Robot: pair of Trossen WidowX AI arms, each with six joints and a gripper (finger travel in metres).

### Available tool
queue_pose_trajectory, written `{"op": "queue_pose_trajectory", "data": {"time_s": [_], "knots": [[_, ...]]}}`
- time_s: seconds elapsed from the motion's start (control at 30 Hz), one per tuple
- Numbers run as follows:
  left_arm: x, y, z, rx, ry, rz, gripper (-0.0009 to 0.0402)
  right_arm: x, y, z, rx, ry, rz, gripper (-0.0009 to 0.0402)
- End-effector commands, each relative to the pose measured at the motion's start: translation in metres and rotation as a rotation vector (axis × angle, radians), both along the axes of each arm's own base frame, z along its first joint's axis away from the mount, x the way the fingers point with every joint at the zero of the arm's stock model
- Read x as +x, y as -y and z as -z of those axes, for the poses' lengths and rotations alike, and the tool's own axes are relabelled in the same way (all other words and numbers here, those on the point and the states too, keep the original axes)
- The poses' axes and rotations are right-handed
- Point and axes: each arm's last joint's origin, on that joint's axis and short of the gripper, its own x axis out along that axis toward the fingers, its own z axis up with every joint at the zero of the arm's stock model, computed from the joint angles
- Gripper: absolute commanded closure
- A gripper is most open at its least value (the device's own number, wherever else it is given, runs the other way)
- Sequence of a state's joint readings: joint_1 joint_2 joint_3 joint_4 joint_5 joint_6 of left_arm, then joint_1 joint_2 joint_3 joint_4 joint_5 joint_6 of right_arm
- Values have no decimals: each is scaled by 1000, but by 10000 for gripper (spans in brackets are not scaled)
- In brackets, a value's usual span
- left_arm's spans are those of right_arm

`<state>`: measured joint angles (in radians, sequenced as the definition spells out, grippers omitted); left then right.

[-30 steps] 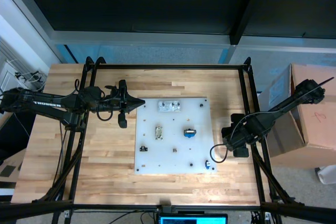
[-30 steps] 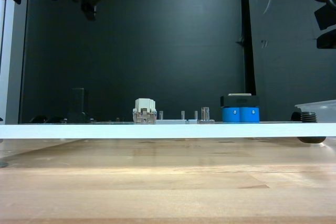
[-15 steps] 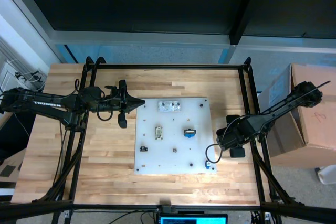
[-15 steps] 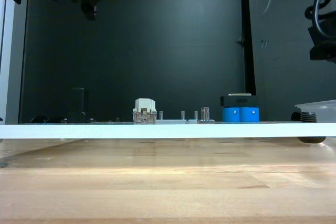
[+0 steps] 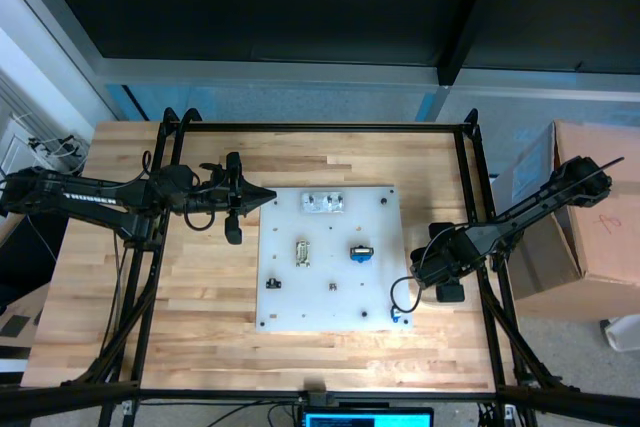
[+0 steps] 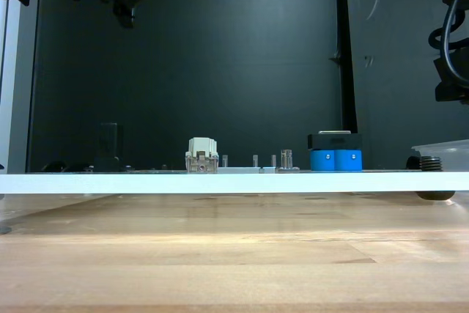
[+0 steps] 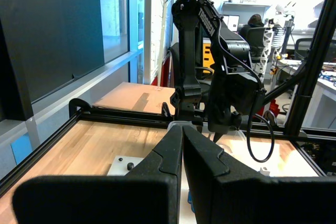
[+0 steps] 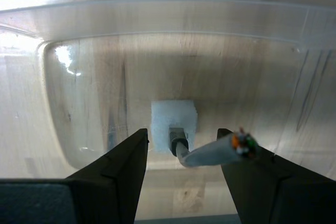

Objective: Pick the RJ45 connector and install on the taskboard

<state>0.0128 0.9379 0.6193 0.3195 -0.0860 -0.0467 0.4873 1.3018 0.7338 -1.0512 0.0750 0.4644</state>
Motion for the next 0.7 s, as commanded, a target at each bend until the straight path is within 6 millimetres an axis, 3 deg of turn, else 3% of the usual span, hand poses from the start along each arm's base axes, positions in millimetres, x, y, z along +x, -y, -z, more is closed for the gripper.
{"op": "queue_pose_trajectory", "data": {"time_s": [0.03,0.7], "knots": [[0,0,0,0,1,0,393,1,-1,0,6,12,-2,240],[0,0,0,0,1,0,393,0,0,2,22,-6,4,393]]}}
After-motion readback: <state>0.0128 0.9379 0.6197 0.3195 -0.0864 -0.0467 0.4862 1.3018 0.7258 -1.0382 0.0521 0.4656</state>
